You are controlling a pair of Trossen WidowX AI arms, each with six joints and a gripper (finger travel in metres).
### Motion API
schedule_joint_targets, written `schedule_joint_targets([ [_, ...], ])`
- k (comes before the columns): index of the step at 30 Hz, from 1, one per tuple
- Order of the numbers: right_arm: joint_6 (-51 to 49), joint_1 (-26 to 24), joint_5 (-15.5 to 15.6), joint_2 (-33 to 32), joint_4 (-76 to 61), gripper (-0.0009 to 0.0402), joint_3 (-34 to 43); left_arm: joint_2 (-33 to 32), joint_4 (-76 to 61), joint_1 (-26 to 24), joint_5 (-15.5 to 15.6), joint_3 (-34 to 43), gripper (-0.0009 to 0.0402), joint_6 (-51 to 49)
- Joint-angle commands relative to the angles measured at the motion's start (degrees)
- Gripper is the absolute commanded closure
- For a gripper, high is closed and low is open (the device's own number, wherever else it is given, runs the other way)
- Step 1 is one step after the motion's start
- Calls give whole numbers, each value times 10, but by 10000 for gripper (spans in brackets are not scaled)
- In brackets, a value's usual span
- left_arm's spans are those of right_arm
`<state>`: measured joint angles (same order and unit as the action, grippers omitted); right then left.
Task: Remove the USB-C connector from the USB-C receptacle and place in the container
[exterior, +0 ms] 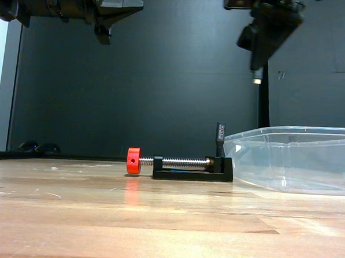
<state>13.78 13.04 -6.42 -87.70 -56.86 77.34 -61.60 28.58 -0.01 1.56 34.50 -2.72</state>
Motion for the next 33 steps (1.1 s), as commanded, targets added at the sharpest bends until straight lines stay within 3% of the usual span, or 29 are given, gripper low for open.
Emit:
schedule_joint_targets([
  [1, 14, 3, 0, 42, 0, 393, -40, 0, 0, 0, 0, 0, 393, 0],
  [9, 52, 12, 0, 159, -8, 393, -138, 0, 0, 0, 0, 0, 393, 0],
  [15, 70, 18, 0, 216, -46, 393, -171, 0, 0, 0, 0, 0, 393, 0],
  [24, 86, 52, 0, 205, -55, 393, -171, 0, 0, 0, 0, 0, 393, 0],
  [33, 137, 118, 0, 178, -31, 393, -171, 0, 0, 0, 0, 0, 393, 0],
])
